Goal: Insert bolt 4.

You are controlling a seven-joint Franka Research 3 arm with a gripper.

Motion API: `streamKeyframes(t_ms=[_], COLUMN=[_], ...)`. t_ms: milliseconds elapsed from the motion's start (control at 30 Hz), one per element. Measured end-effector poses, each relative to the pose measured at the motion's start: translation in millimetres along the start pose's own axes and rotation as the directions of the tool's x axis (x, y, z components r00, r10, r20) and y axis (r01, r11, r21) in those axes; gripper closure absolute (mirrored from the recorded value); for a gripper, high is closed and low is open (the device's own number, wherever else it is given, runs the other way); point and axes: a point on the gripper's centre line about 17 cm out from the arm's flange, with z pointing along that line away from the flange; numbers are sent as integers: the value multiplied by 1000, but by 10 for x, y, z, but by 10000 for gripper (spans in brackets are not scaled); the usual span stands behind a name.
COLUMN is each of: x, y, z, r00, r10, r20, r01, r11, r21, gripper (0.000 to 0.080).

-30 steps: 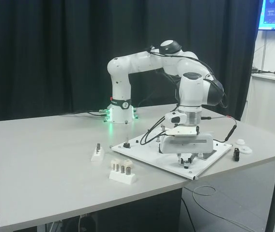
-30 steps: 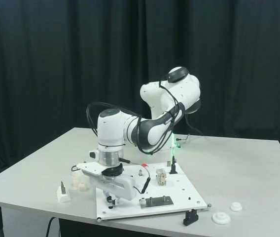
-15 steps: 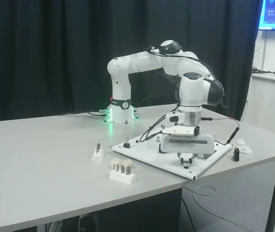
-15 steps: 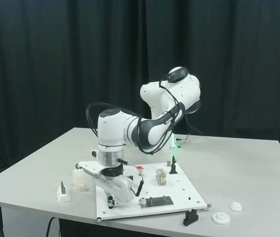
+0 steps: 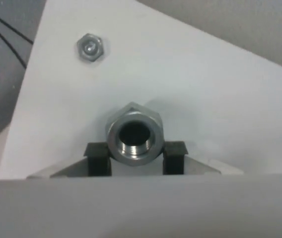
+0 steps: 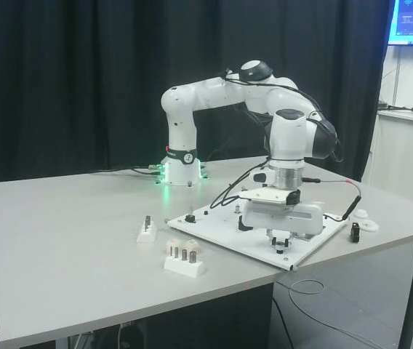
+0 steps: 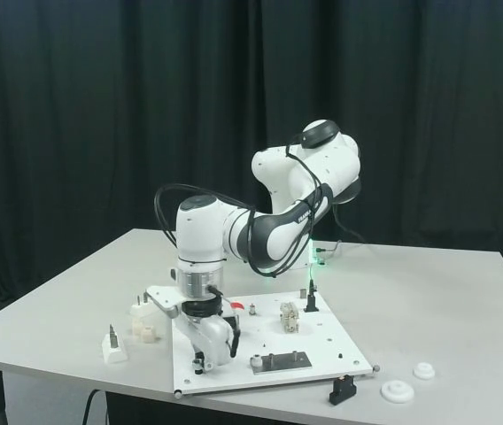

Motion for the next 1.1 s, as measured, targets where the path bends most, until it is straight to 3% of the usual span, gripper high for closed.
streamKeyframes(t_ms=[567, 1100], x=[1, 10], y=[-26, -47], z=[0, 0], r00=[974, 919], r10=[228, 395], r20=[-3, -6], r01=[-228, -395], r11=[974, 919], r21=[3, 7], gripper=[580, 580])
